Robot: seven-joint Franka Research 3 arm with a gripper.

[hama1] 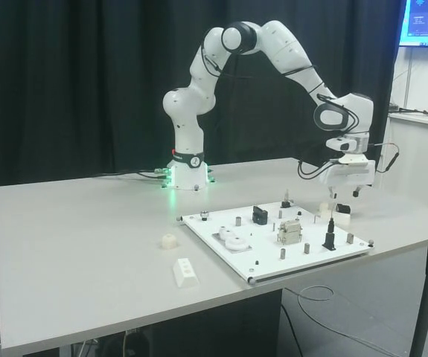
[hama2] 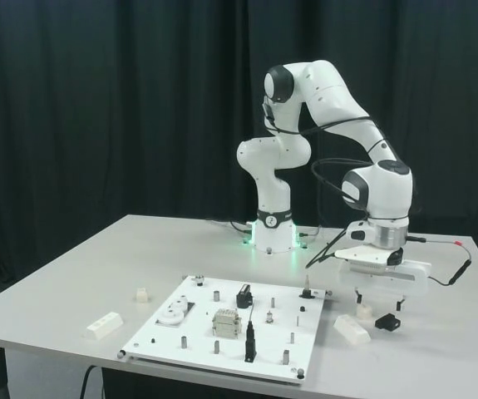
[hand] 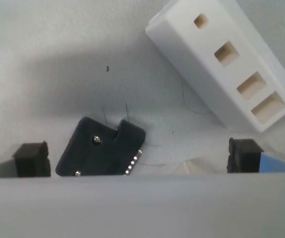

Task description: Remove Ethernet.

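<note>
— On the grey table (hama2: 72,283), what's laid out?

— A white task board (hama2: 157,339), low in the middle of the second room view, studded with small pegs and fittings. Left of it, on bare table, lie a white socket block (hama2: 104,325) and a small white piece (hama2: 142,294), apart from each other.

— And the arm?

— The white Franka arm (hama2: 330,96) is bolted at the back of the table, with a green light (hama2: 251,241) at its base and black curtains (hama2: 97,100) behind everything. It arches to the right of the frame, past the board's right edge.

— The gripper?

— The gripper (hama2: 377,301) hangs just above the table, spread wide and holding nothing. The wrist view shows the black fingertips (hand: 31,159) well apart.

— What lies under it?

— A black connector (hand: 102,148), flat on the table, with screws and a row of metal pins showing. Near it is a four-socket white block (hand: 221,59).

— So where's the Ethernet?

— An upright black plug (hama2: 249,341) stands in the board near its front edge, lower centre of the frame, well apart from the gripper. Whether that or the loose connector is the Ethernet, I cannot tell.

— Anything else?

— In the first room view there's a screen (hama1: 426,22) in the upper right corner, with a second table (hama1: 422,119) below it.
</note>
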